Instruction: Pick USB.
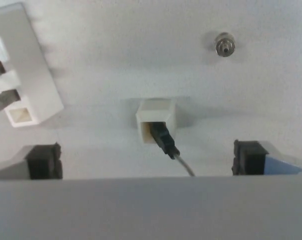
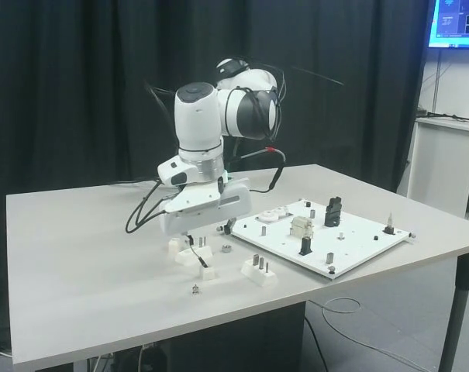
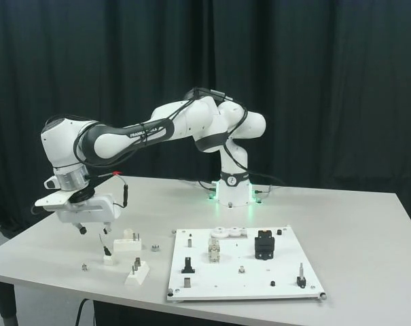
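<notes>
The fingers stand wide apart, empty, straddling the USB plug below them. The plug sits seated in its white socket block, presumably to hold it upright for gripping. Beside the block lies a small bolt on the tabletop.

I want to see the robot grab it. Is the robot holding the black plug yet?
No, the black USB plug sits in its white holder on the table, and the gripper fingers stand open on either side, not touching it.

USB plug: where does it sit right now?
The USB plug sits in a small white socket block on the grey table, below the open gripper, beside a taller white holder.
</notes>
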Robot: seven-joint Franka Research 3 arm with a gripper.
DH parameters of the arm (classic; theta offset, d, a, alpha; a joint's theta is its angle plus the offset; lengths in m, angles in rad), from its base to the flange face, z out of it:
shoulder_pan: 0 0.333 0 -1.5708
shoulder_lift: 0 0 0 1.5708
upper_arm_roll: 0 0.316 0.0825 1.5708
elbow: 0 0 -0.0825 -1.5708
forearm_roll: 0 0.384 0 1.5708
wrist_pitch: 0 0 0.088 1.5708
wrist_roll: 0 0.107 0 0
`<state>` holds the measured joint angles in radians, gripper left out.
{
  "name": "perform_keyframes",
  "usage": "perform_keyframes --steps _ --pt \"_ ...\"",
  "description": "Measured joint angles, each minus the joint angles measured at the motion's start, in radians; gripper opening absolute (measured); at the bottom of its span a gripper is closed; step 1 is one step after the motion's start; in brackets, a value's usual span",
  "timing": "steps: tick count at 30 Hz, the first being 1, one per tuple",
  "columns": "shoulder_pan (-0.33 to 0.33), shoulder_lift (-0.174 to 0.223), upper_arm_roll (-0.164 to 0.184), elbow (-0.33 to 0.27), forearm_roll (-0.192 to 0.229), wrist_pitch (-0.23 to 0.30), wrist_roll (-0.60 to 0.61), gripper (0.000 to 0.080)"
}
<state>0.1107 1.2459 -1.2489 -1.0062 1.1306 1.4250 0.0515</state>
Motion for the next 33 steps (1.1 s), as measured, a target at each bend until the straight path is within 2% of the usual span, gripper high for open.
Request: perform_keyframes --steps 4,5,16,33 --pt "0.000 0.000 0.001 0.000 0.000 0.000 0.003 0.0755" --pt "-0.001 0.000 0.001 0.000 -0.001 0.000 0.003 0.0789" --pt "-0.007 0.002 0.013 0.000 -0.031 -0.001 0.003 0.0798" --pt "-0.045 0.002 0.095 -0.001 -0.077 0.003 0.003 0.0800"
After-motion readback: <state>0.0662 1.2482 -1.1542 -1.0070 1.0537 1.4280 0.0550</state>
